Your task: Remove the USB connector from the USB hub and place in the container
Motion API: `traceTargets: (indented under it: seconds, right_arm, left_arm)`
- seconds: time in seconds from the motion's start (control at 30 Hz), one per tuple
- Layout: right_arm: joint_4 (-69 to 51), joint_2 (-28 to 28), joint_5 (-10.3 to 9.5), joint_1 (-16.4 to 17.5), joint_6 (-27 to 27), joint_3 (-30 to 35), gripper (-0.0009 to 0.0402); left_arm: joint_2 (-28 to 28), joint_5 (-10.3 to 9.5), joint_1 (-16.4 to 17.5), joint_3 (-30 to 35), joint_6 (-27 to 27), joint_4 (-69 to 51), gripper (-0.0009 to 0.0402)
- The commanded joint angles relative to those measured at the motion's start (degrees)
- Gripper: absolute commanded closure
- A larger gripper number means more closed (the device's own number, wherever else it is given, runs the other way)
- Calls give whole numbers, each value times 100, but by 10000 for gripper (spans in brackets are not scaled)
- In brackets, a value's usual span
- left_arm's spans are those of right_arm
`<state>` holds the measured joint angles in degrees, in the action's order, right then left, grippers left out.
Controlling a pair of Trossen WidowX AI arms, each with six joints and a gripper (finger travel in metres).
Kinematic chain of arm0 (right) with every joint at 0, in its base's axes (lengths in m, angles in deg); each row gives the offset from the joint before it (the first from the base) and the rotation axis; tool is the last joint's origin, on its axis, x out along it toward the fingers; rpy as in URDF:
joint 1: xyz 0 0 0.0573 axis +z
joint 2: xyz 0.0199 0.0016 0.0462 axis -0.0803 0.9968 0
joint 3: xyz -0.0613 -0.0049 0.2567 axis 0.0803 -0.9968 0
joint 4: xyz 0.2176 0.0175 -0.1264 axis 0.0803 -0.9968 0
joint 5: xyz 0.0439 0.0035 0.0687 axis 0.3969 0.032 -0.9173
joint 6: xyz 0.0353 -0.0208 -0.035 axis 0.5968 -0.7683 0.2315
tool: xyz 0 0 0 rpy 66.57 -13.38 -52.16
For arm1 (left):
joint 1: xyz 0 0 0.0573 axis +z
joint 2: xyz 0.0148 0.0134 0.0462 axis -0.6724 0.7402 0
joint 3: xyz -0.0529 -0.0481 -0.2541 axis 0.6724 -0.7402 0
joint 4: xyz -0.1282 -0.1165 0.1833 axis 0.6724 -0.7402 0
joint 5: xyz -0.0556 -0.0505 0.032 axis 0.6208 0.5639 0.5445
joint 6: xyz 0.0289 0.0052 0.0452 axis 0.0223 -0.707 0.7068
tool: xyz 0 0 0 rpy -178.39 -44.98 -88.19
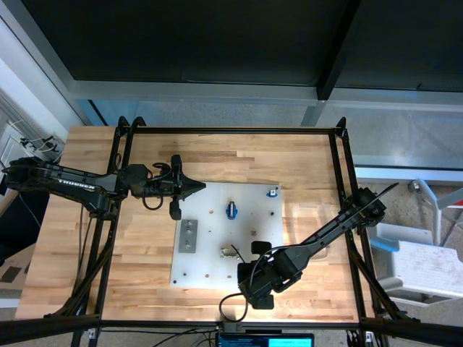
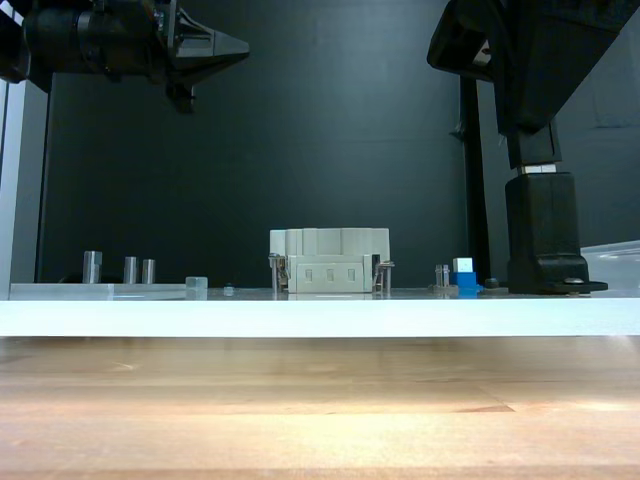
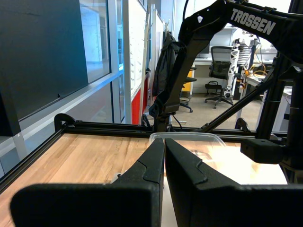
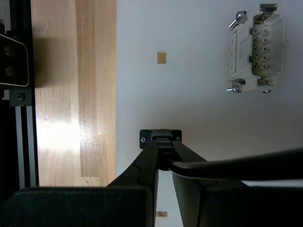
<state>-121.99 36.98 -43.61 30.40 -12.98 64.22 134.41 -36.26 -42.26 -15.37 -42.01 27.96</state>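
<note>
The USB hub (image 4: 161,135) is a small black square block on the white board (image 1: 217,267). My right gripper (image 4: 164,153) stands straight down over it, shut on the USB connector's plug (image 4: 164,142), which still sits in the hub. The connector's thin black cable (image 4: 246,161) runs off sideways past one finger. In the high view the right gripper (image 1: 259,249) is at the board's near right part. The clear container (image 3: 184,136) lies on the table right of the board, its faint rim (image 2: 612,258) showing in the low view. My left gripper (image 1: 192,188) hovers shut and empty above the board's far left edge.
A silver-cream connector block (image 1: 228,252) stands just left of the hub. A grey rectangular block (image 1: 189,236) sits at the board's left side, a blue part (image 1: 231,210) mid-board, a small blue-white piece (image 1: 273,192) at the far right. A black frame (image 1: 231,131) borders the table.
</note>
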Motion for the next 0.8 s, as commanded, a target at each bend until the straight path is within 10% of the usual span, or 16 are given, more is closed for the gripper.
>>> traceTargets:
  seconds: [0.03, 0.8]
  right_arm:
    - [127, -39, 153, 50, -7, -22, 394]
    - [1005, -522, 907, 382, 514, -767, 394]
  left_arm:
    - [0, 0, 0, 0, 0, 0, 392]
    - [0, 0, 0, 0, 0, 0, 392]
